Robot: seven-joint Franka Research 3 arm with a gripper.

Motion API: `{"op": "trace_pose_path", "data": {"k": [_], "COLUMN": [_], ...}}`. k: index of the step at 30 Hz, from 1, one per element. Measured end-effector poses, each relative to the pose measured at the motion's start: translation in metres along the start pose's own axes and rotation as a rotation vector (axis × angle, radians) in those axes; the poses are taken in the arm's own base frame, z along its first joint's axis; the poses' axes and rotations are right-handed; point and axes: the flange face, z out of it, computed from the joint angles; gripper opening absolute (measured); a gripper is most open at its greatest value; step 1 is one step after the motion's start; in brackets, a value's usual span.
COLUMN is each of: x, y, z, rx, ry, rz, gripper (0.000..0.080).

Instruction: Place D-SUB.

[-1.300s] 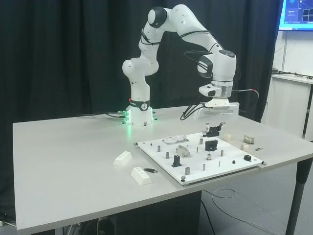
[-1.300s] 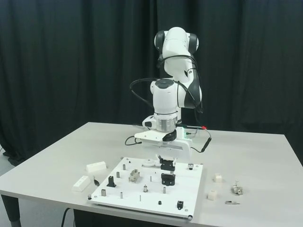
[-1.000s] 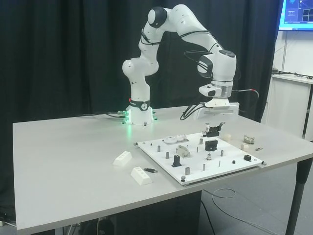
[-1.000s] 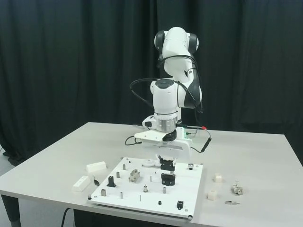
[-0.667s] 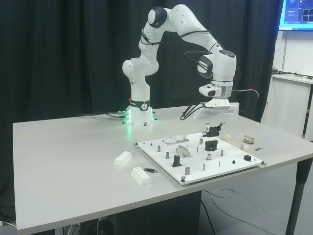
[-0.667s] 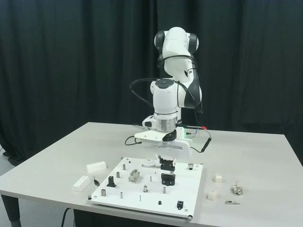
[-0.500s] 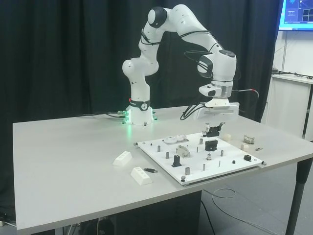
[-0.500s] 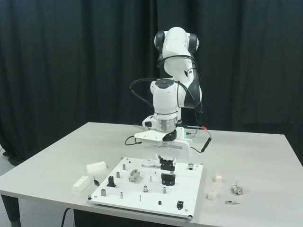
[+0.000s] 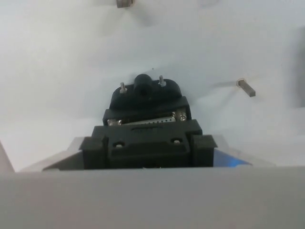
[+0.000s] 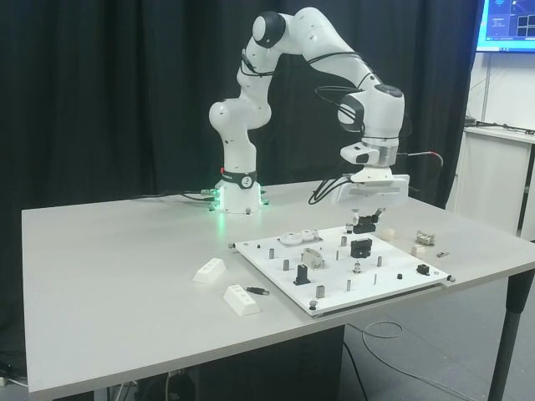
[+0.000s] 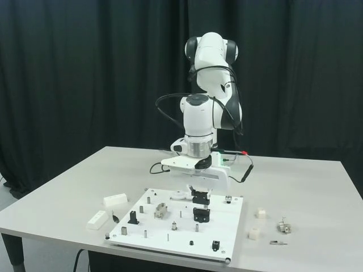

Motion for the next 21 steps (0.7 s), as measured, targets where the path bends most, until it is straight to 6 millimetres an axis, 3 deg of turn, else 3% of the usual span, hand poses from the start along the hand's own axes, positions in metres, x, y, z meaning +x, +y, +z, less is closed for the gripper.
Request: {"op": "trace_pose_path", "data": {"k": [13, 21], "x": [-0.001, -0.019], "y": [-0.001, -0.010], "z": [0.000, 0.000], "rx": [0.001, 0.008], "ry": [0.000, -0.015], "rz": [-0.002, -0.015], "gripper": [0.0377, 0.0377]}}
